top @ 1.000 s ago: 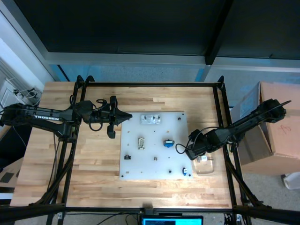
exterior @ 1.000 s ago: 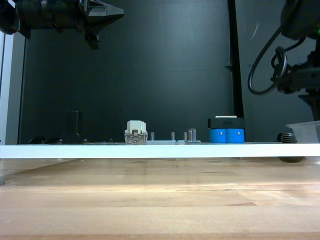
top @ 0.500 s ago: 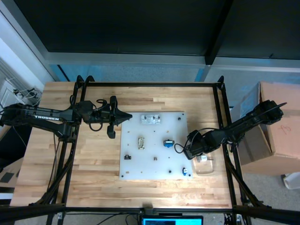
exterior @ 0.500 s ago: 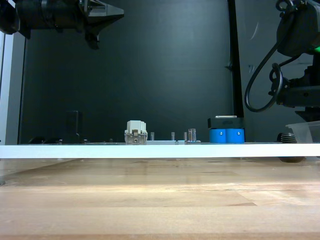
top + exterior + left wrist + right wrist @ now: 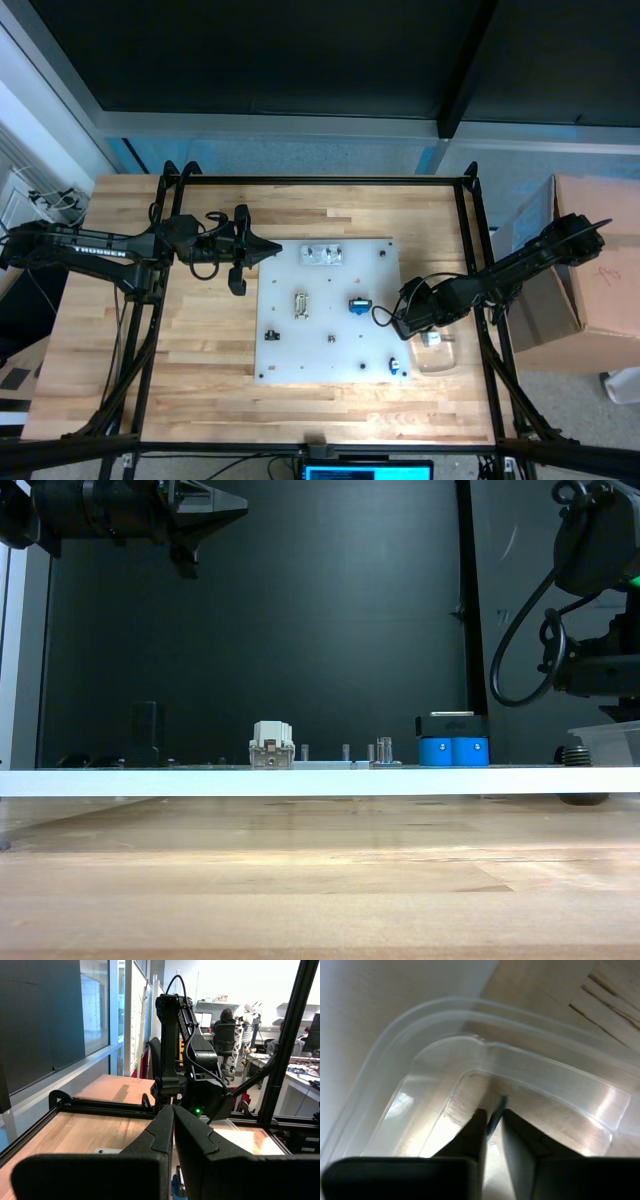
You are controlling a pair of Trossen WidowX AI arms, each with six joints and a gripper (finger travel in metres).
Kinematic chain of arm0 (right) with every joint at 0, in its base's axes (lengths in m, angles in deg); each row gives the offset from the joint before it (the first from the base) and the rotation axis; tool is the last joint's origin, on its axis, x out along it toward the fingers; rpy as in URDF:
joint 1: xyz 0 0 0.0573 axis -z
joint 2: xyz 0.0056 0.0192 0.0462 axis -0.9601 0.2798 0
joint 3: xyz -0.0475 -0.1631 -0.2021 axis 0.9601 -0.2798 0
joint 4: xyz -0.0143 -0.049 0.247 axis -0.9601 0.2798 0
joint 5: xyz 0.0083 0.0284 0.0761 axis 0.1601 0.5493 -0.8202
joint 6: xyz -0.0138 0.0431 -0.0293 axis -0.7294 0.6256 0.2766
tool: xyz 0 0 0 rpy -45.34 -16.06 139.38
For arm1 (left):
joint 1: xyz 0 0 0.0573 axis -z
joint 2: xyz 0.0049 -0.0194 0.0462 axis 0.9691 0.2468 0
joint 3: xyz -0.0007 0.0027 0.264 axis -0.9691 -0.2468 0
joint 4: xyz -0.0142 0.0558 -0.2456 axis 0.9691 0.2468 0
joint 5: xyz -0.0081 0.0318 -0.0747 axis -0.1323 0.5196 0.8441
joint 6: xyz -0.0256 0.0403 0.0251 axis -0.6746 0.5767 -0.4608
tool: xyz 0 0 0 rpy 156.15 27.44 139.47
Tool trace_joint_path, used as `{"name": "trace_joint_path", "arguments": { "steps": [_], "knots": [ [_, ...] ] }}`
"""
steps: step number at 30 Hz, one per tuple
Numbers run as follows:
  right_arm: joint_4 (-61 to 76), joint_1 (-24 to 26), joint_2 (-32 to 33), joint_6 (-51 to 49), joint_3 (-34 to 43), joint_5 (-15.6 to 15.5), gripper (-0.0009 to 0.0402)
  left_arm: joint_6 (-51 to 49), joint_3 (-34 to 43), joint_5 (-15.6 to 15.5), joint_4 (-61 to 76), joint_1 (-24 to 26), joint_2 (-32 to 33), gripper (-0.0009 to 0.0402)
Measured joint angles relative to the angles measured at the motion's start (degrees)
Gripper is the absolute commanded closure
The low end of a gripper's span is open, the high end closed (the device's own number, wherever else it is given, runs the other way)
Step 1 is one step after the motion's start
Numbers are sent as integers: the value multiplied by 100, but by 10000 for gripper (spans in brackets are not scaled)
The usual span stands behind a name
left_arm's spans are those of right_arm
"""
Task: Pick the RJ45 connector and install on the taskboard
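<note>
**High view:** One white task board [image 5: 320, 365] is shown. The left gripper [image 5: 272, 248] hangs by its far left corner. The right gripper [image 5: 425, 335] is dipped into one clear container [image 5: 445, 367] beside the board's right edge.

**Low view:** One cream connector [image 5: 271, 748] and one blue block [image 5: 453, 748] are seated on the board.

**Left wrist view:** The fingers are pressed together on nothing.

**Right wrist view:** The RJ45 connector [image 5: 496, 1109] is pinched between narrowed fingers [image 5: 470, 1140] inside the container. Only one thin sliver of it is seen, its long axis along the fingers and pointing at the container floor.

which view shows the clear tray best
Right wrist view: the clear plastic tray fills it, right gripper inside. High view: small, beside the taskboard; low view: only its side; left wrist view: unclear. Left gripper hovers by the taskboard's left edge. RJ45 connector: cannot tell.
</note>
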Motion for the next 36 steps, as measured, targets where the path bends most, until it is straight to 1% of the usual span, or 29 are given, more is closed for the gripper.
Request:
{"name": "trace_joint_path", "arguments": {
  "steps": [3, 9, 12, 16, 22, 24, 26, 32, 34, 36],
  "knots": [
    [0, 0, 0, -2, 20, -17, 383, 0, 2, 0, 0, 0, 0, 393],
    [138, -2, -79, -122, 140, -101, 394, 0, 0, 0, 0, 0, 0, 393],
    [400, -4, -208, -264, 304, -151, 392, 0, 2, 2, 0, 0, 0, 393],
    [887, -2, -398, -400, 570, -129, 393, 0, 2, 0, 0, 0, 0, 393],
    [1248, -4, -682, -927, 977, -96, 393, 0, 0, 2, 2, 0, 0, 392],
    [1307, -15, -846, -1176, 1113, 15, 393, 0, 0, 2, 2, 0, 0, 393],
    [1281, -20, -1073, -1526, 1224, 197, 393, 0, 2, 0, 2, 0, 0, 393],
    [780, 11, -2031, -2715, 1445, 1064, 393, 0, 0, 0, 0, 0, 0, 393],
    [372, 44, -2356, -3220, 1447, 1163, 393, 0, 0, 0, 2, 0, 0, 393],
    [-24, 57, -2612, -3807, 1447, 1145, 393, 0, 0, 2, 2, 0, 0, 393]
  ]
}}
